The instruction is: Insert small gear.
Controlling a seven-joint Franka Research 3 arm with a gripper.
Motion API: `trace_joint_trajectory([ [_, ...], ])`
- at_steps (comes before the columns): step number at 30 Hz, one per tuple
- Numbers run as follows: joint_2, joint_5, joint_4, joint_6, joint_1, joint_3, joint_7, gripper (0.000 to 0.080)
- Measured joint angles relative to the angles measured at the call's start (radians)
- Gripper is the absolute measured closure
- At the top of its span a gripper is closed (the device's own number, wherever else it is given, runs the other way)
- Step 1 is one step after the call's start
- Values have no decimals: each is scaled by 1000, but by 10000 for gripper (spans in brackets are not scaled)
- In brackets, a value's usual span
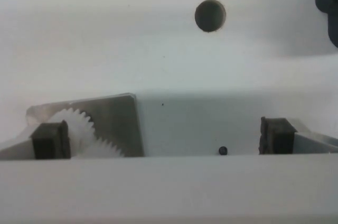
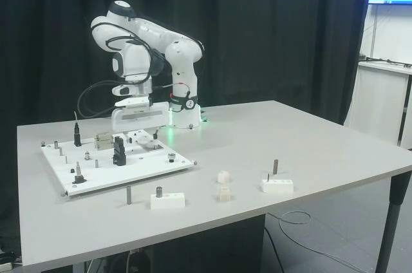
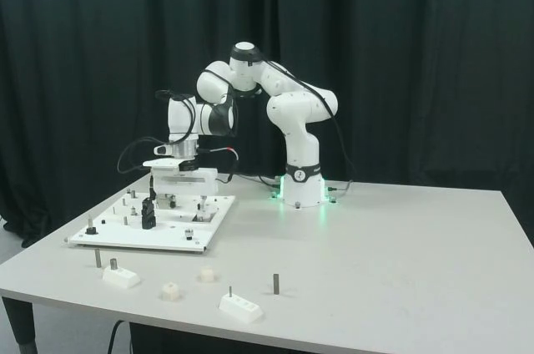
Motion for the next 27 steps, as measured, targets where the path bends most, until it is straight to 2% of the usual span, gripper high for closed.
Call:
trace_joint_trajectory([
  [27,-2,-12,2,5,12,-19,-2,3],
])
